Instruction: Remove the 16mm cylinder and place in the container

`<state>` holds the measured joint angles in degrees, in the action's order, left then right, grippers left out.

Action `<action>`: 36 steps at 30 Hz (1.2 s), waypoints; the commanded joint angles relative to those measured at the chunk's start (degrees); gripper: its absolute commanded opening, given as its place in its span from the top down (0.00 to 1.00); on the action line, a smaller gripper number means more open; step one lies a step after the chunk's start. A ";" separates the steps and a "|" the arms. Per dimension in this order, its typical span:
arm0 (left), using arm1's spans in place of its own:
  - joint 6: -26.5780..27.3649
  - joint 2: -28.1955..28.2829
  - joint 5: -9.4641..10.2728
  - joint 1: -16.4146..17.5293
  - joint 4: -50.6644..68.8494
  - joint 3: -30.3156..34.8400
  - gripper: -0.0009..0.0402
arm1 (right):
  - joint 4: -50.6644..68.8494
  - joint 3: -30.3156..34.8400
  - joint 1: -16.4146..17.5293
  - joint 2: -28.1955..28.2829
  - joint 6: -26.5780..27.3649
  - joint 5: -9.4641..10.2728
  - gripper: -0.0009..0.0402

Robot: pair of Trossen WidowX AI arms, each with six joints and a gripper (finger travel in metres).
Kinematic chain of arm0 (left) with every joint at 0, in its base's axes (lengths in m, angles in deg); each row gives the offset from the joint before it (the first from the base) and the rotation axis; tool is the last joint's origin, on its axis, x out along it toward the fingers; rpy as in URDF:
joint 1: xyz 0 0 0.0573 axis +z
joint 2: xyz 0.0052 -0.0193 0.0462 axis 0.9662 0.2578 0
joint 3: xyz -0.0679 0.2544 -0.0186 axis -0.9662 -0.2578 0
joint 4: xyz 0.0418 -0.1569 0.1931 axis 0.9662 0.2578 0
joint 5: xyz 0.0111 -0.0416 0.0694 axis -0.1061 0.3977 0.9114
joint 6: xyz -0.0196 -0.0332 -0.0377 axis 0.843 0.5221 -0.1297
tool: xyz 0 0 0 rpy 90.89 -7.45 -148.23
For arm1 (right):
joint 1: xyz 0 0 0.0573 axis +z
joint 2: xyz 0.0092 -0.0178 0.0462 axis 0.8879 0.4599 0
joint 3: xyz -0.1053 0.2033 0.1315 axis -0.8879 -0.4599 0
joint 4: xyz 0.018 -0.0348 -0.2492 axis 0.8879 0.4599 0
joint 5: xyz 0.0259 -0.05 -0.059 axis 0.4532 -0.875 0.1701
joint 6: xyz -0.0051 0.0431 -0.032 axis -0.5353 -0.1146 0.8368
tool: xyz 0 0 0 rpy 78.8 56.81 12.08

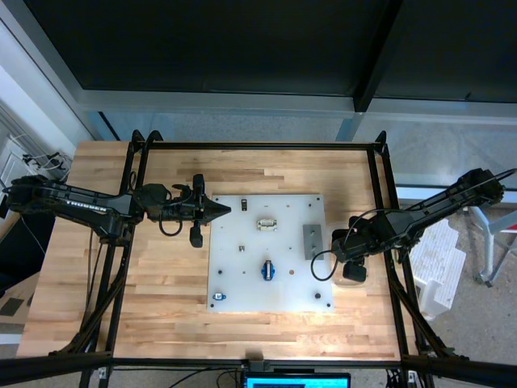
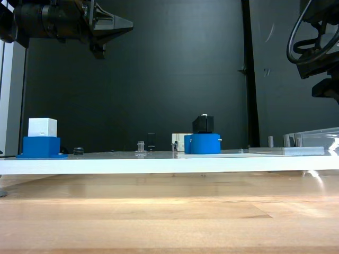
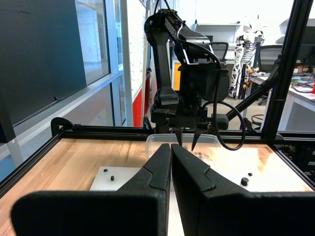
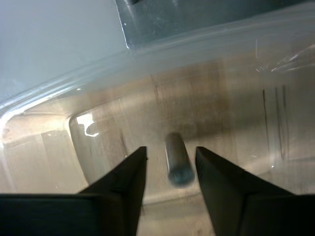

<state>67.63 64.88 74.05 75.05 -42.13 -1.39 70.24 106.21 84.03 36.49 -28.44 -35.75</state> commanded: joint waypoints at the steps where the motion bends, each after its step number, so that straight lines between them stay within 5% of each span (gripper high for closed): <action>1: 0.00 0.02 -0.02 0.00 0.00 0.02 0.98 | -0.02 0.13 -0.02 0.07 -0.72 0.07 0.51; 8: 0.00 0.00 -0.02 0.00 -0.02 0.02 0.98 | -0.13 0.50 -0.04 0.07 -1.97 0.74 0.39; 24: 0.00 0.02 -0.02 0.00 0.00 0.02 0.98 | 1.70 9.51 -0.15 0.07 -1.70 0.39 0.39; 36: 0.00 0.02 -0.02 0.02 0.00 0.02 0.98 | 1.66 9.86 -0.15 0.07 -1.70 0.39 0.39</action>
